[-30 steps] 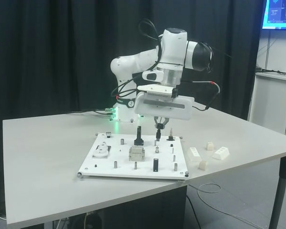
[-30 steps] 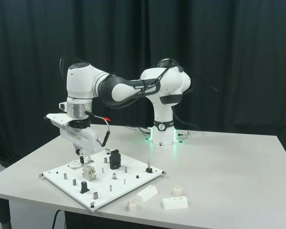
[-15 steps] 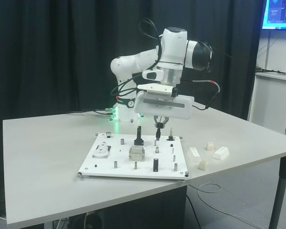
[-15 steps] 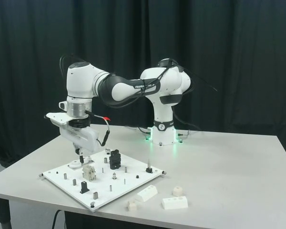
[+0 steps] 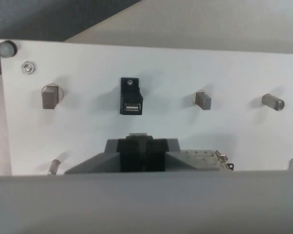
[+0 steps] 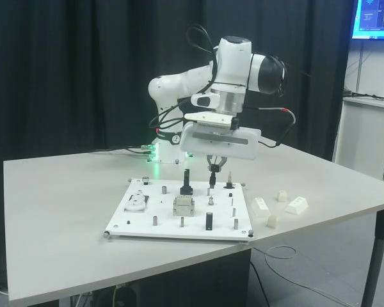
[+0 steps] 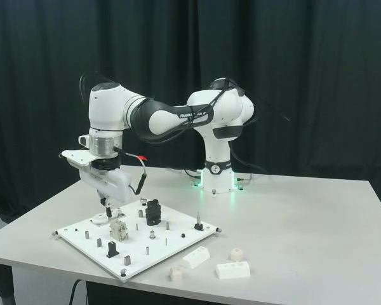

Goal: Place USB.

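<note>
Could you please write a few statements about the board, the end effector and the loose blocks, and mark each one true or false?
1. The end effector hangs above the white board. True.
2. A black USB socket sits on the board between grey pegs. True.
3. The board lies on the floor. False: it rests on the grey table.
4. The white blocks are stacked on the board. False: they lie on the table beside it.
5. A green light glows at the arm's base. True.
</note>
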